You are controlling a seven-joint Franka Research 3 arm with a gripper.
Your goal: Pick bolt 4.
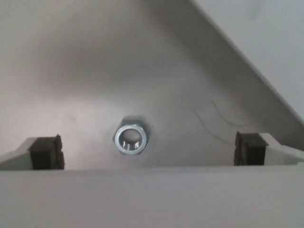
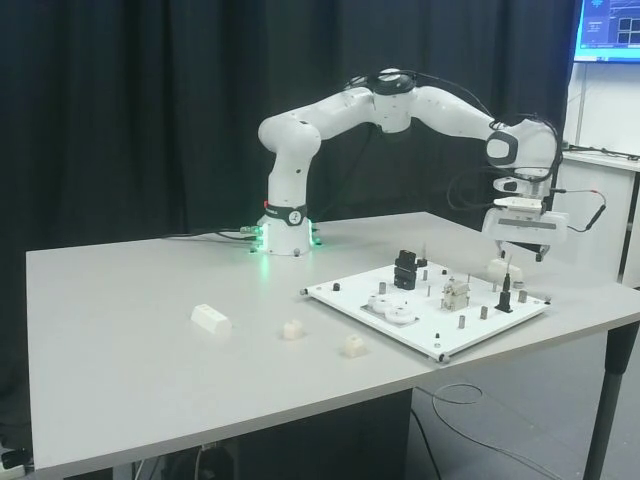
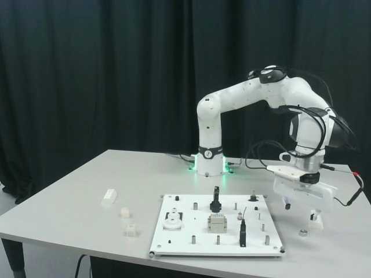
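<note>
A small grey hex-headed metal piece, bolt 4 [image 1: 130,139], stands on the bare grey table, seen from straight above with its hollow top showing. My gripper [image 1: 147,151] hangs over it, open, with one black pad [image 1: 46,152] well to one side of the bolt and the other pad [image 1: 248,148] well to the other, neither touching it. In the second room view the bolt [image 3: 302,233] lies on the table just right of the white board [image 3: 174,243], below the gripper [image 3: 301,207]. From the first room view the gripper [image 2: 521,248] hovers past the board's far right corner, and I cannot make out the bolt there.
The white board's edge [image 1: 266,42] runs close beside the bolt. A small white block [image 3: 315,220] sits on the table near the gripper. The board [image 2: 350,296] carries black and grey fixtures. Three white blocks [image 2: 211,318] lie on the left of the table.
</note>
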